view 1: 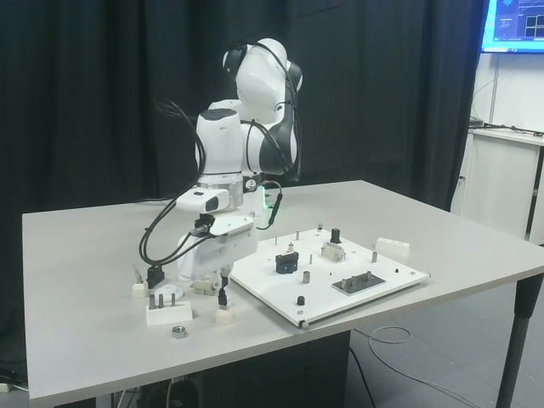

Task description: Place USB.

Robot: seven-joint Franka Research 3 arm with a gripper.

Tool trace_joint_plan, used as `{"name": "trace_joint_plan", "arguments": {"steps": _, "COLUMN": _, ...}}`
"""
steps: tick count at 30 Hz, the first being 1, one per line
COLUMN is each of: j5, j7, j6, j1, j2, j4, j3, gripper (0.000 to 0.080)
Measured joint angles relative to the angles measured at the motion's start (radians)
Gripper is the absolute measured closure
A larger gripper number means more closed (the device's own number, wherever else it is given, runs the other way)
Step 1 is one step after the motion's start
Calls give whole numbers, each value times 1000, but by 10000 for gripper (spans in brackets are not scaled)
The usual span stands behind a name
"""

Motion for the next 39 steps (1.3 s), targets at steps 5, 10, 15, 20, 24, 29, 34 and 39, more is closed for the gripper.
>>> {"name": "trace_joint_plan", "arguments": {"steps": 5, "j5": 0, "j7": 0, "j6": 0, "j1": 0, "j2": 4, "j4": 0, "j3": 0, "gripper": 793}}
{"name": "trace_joint_plan", "arguments": {"steps": 10, "j5": 0, "j7": 0, "j6": 0, "j1": 0, "j2": 6, "j4": 0, "j3": 0, "gripper": 793}}
{"name": "trace_joint_plan", "arguments": {"steps": 15, "j5": 0, "j7": -1, "j6": 0, "j1": 0, "j2": 7, "j4": 1, "j3": 0, "gripper": 793}}
{"name": "trace_joint_plan", "arguments": {"steps": 20, "j5": 0, "j7": -3, "j6": 0, "j1": 0, "j2": 8, "j4": 2, "j3": 0, "gripper": 793}}
{"name": "trace_joint_plan", "arguments": {"steps": 24, "j5": 0, "j7": -3, "j6": 0, "j1": 0, "j2": 8, "j4": 2, "j3": 0, "gripper": 793}}
{"name": "trace_joint_plan", "arguments": {"steps": 29, "j5": 0, "j7": -3, "j6": 0, "j1": 0, "j2": 8, "j4": 3, "j3": 0, "gripper": 612}}
{"name": "trace_joint_plan", "arguments": {"steps": 34, "j5": 0, "j7": -3, "j6": 0, "j1": 0, "j2": 8, "j4": 7, "j3": 0, "gripper": 612}}
{"name": "trace_joint_plan", "arguments": {"steps": 39, "j5": 3, "j7": 8, "j6": 0, "j1": 0, "j2": 8, "j4": 16, "j3": 0, "gripper": 77}}
